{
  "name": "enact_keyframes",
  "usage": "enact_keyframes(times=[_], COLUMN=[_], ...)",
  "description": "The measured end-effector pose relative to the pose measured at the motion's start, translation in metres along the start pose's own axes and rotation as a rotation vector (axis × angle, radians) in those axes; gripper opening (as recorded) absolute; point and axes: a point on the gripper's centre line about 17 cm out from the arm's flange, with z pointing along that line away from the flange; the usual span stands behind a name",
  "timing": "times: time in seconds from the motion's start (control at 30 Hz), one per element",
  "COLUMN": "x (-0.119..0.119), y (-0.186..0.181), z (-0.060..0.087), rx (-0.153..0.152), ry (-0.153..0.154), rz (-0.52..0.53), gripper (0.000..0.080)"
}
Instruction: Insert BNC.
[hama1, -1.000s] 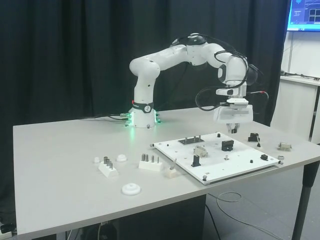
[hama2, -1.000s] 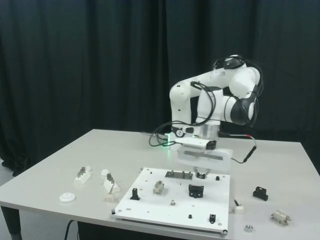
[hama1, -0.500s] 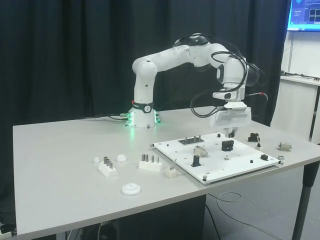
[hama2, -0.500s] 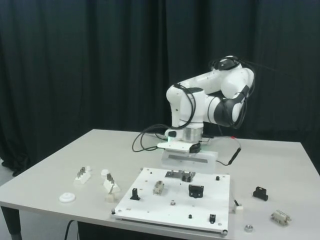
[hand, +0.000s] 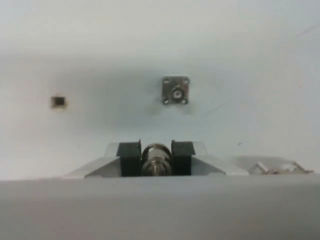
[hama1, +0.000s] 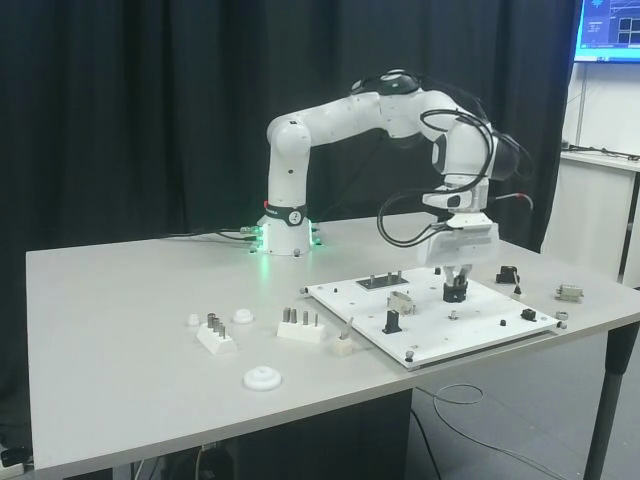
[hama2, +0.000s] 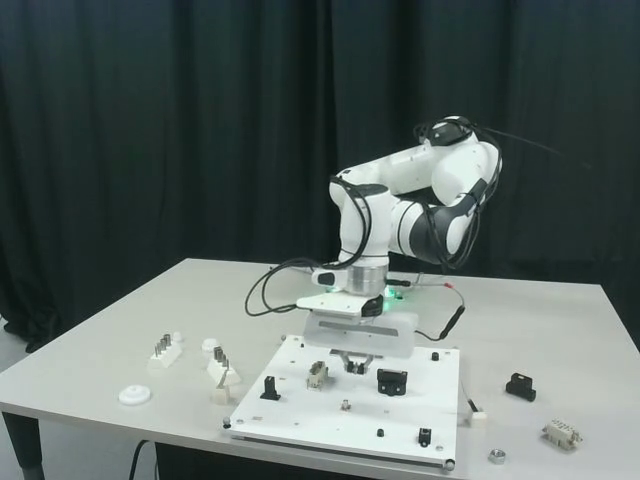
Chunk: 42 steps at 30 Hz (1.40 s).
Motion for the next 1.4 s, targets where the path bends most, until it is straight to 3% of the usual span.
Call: enact_keyframes(times=[0.27,0.63,1.4], x=[0.004,0.007,0.018], y=[0.005,0.01,0.015], z=[0.009,0.02,0.041], rx=[-0.018,-0.01,0.007], ry=[0.001,-0.007,0.011], rz=[-0.005,0.003,0.022], gripper=[0.0124,0.0123,0.0123])
